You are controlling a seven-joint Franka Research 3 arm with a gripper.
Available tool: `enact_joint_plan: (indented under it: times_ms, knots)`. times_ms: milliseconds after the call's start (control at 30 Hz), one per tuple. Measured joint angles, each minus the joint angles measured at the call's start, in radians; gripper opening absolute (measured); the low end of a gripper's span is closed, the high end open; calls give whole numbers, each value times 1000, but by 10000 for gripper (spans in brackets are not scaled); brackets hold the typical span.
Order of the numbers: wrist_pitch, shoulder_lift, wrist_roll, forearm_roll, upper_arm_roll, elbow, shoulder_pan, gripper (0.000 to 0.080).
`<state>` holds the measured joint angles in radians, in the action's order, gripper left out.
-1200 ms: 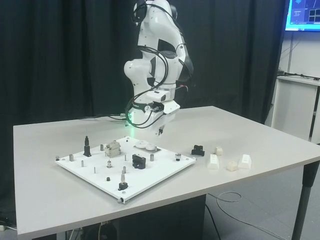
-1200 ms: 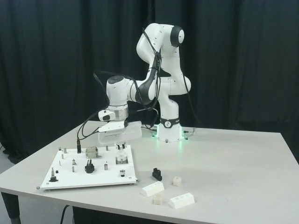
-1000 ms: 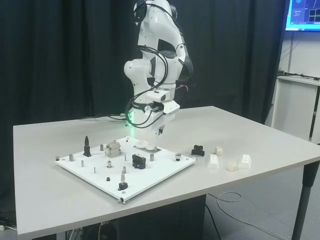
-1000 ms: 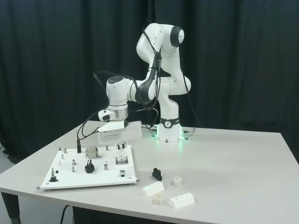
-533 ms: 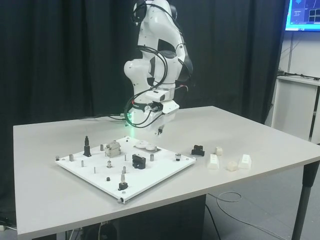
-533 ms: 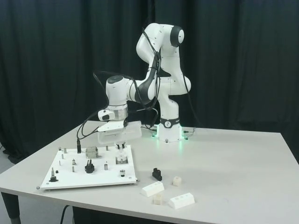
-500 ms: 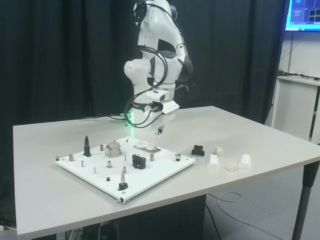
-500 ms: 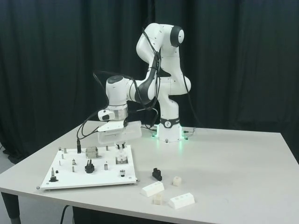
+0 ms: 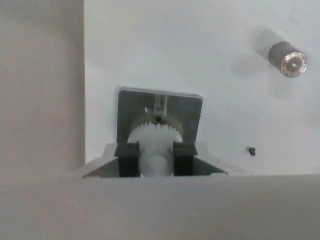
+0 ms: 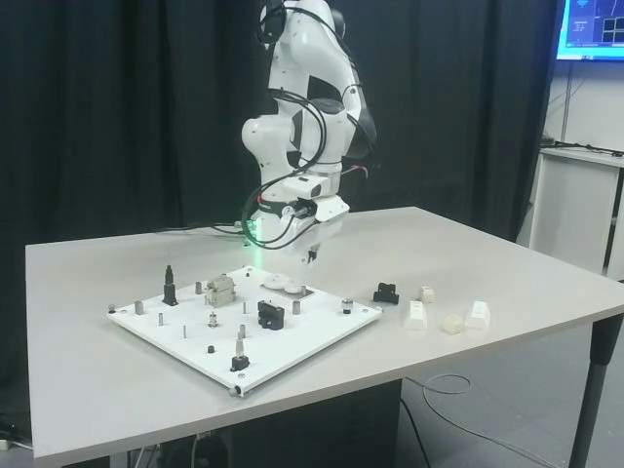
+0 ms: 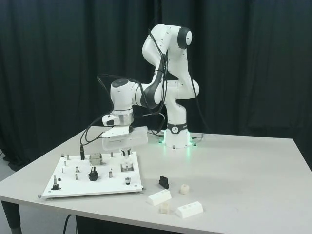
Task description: Place small gear.
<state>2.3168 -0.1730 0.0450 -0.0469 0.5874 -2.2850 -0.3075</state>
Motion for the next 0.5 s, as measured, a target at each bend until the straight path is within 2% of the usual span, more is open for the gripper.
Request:
enact_joint_plan:
  times_ms: [333, 500]
  knots:
    - [-5, 2, -9, -6, -3, 1, -1, 137]
    - [-11, 7, -26, -17, -14, 5, -7, 137]
